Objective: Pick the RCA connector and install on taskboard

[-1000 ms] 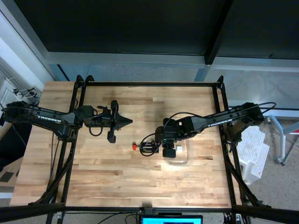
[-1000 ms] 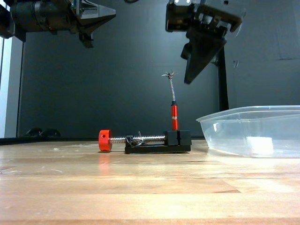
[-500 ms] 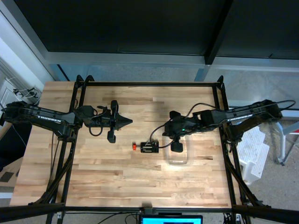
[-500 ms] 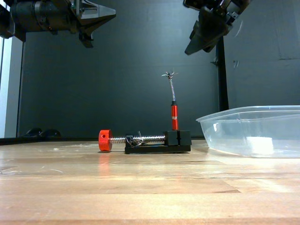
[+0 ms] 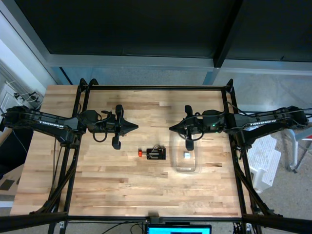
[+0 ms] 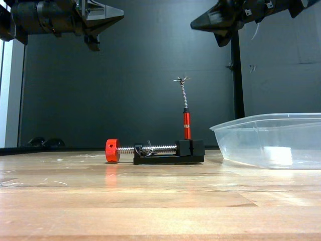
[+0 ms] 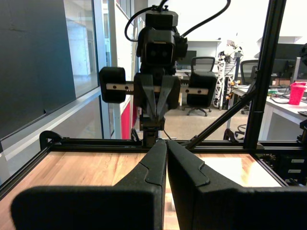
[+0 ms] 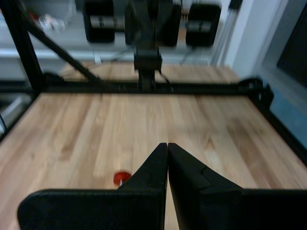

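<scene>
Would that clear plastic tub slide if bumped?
Probably: the clear plastic tub looks thin and nearly empty, so likely light. Its wide base makes tipping unlikely. The left gripper and right gripper hang shut high above the table.

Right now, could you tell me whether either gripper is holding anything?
Nothing is held: the left gripper and right gripper hover shut and empty above the table.

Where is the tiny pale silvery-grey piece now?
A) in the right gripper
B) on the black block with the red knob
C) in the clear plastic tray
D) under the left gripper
C: the tiny pale silvery-grey piece lies in the clear plastic tray; the left gripper and right gripper both hang shut and empty, raised above the wooden table.
</scene>
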Robot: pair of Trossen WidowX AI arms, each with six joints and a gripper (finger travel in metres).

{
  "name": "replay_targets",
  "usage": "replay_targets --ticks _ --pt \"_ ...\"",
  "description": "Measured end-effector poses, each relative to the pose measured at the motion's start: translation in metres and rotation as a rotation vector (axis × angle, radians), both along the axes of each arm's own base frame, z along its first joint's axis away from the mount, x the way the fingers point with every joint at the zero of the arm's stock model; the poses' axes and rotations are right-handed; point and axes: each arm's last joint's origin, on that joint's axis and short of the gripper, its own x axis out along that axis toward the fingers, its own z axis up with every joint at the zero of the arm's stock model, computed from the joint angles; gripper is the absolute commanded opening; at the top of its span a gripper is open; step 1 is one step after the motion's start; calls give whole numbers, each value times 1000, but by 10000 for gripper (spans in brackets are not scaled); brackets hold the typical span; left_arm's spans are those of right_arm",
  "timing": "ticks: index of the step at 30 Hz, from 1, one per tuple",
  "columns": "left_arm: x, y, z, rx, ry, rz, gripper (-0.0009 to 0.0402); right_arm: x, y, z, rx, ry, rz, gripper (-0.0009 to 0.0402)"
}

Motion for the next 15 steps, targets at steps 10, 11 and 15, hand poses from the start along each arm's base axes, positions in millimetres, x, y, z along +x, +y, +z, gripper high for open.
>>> replay_targets --ticks 10,11,15 --pt "0 0 0 0 0 0 0 -17 -2 -6 13 -185 18 0" --pt "0 0 0 0 0 0 0 -18 -3 -7 19 -193 15 0" --pt "0 0 0 0 0 0 0 -22 -5 -9 39 -230 4 0"
